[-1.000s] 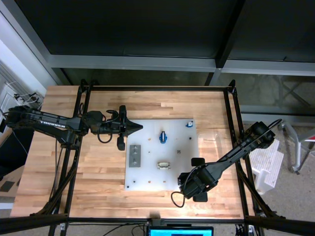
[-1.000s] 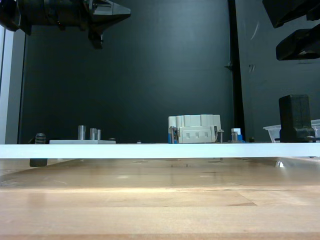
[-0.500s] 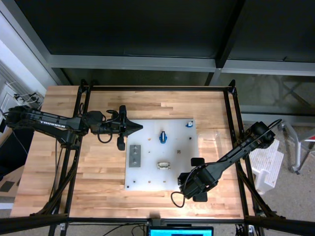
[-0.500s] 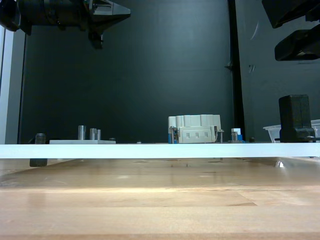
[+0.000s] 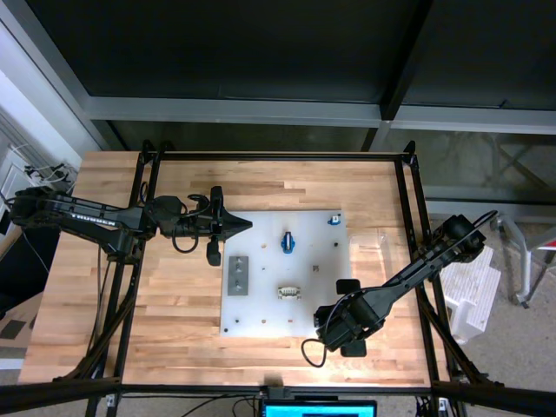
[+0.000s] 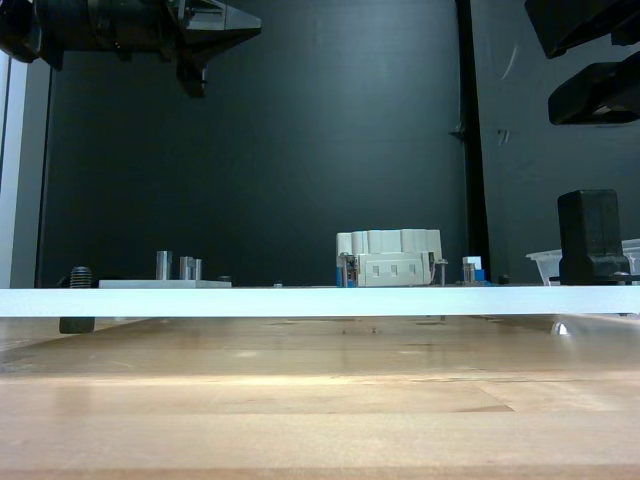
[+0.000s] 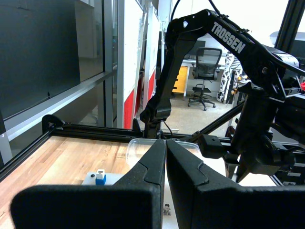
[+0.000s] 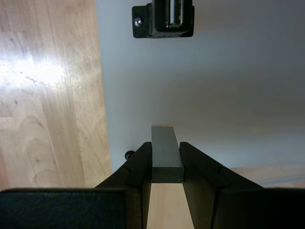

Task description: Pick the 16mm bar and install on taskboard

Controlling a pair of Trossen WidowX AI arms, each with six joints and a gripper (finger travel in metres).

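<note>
Above the taskboard's (image 5: pixel 261 306) near right corner, we are seeing the right gripper (image 8: pixel 166 149) pointing straight down, its fingers clamping the 16mm bar (image 8: pixel 167 160), held clear of the board. Farther off, by the taskboard's far left corner, the left arm is reaching level, the left gripper (image 5: pixel 248 225) pressed closed on nothing.

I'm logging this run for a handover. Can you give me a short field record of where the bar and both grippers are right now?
right gripper: shut on the 16mm bar, high over the near right corner of the task board
16mm bar: held between the fingers, clear of the board, not seated
left gripper: shut, empty, high over the board's far left edge
</note>
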